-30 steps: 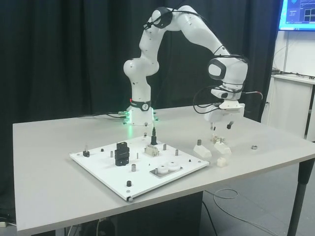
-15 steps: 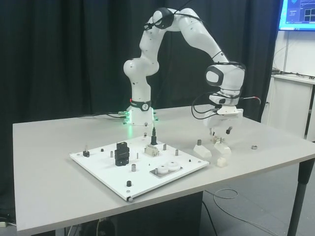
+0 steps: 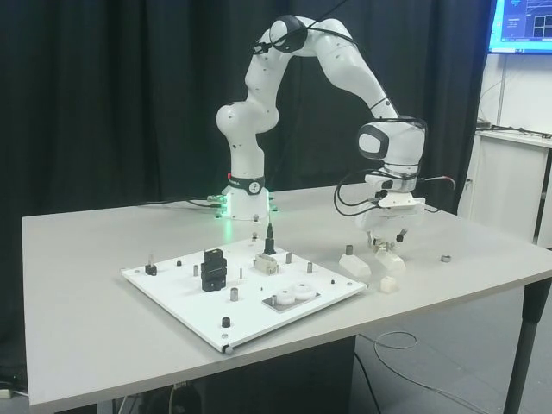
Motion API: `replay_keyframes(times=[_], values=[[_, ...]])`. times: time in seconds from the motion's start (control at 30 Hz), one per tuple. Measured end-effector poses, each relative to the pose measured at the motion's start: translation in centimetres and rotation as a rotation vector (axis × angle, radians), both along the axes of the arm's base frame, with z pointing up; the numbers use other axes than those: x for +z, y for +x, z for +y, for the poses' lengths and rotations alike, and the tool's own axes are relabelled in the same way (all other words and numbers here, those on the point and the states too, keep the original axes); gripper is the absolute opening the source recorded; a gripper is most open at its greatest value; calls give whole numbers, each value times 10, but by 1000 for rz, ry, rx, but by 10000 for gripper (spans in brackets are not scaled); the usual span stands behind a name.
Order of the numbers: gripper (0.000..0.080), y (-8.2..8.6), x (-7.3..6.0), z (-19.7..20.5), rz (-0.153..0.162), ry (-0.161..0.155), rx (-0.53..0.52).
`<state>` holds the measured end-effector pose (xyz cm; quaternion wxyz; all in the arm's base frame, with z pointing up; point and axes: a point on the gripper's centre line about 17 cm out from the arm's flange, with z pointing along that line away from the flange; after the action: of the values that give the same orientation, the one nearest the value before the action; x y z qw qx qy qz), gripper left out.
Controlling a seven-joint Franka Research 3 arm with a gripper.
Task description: Pick round peg 2.
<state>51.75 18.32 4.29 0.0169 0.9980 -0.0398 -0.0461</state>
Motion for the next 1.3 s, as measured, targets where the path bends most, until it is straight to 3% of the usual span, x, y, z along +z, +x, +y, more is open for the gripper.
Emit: replay_keyframes(times=[0.6, 0.63, 0.97, 1.0, 1.17, 1.2, 1.3], values=[[800, 5, -16, 0, -20, -4, -39], [631, 4, -17, 0, -19, -4, -39], [631, 4, -20, 1, -19, -5, -37], [248, 4, -20, 1, -19, -5, -37], [248, 6, -18, 2, -25, -2, -35], [77, 6, -18, 3, -26, -1, -34], [77, 8, -16, 4, -30, 1, -32]])
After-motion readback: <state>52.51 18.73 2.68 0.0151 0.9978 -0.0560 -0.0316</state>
